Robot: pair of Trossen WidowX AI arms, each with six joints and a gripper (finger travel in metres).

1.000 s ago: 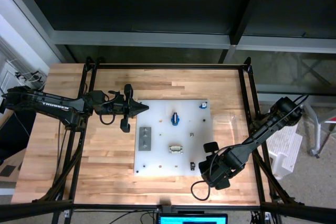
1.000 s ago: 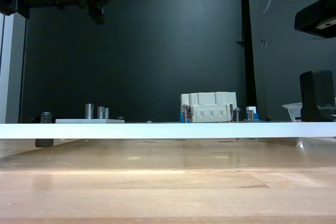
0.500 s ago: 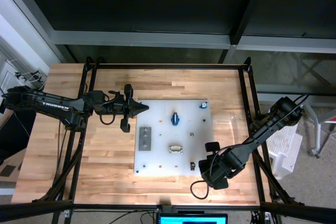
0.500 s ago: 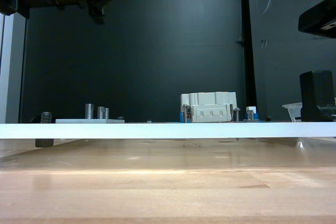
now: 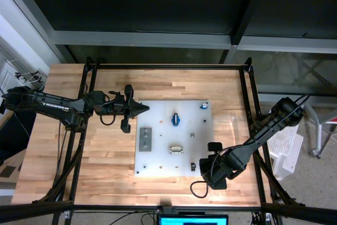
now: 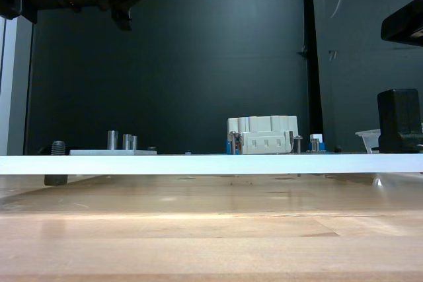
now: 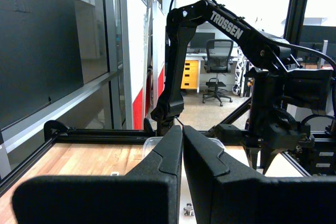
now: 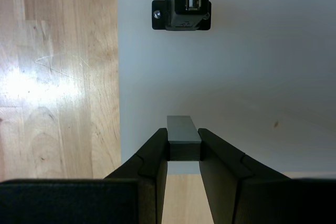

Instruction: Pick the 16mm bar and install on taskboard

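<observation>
White taskboard [image 5: 174, 138] | left gripper [image 5: 138, 109]: closed on nothing, raised over board's far-left edge | right gripper [image 8: 184, 145]: clamped on grey 16mm bar [image 8: 183, 129], above board's near-right corner | handling: I'd square it over its seat before lowering | axis: seemingly along the gripper's line, free end boardward

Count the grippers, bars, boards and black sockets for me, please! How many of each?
Grippers: 2, the left gripper shut, high over the board's far left corner; the right gripper above its near right part.
Bars: 1, the 16mm bar, held in the right gripper, clear of the board.
Boards: 1.
Sockets: 1, the black socket.
Total: 5.
</observation>
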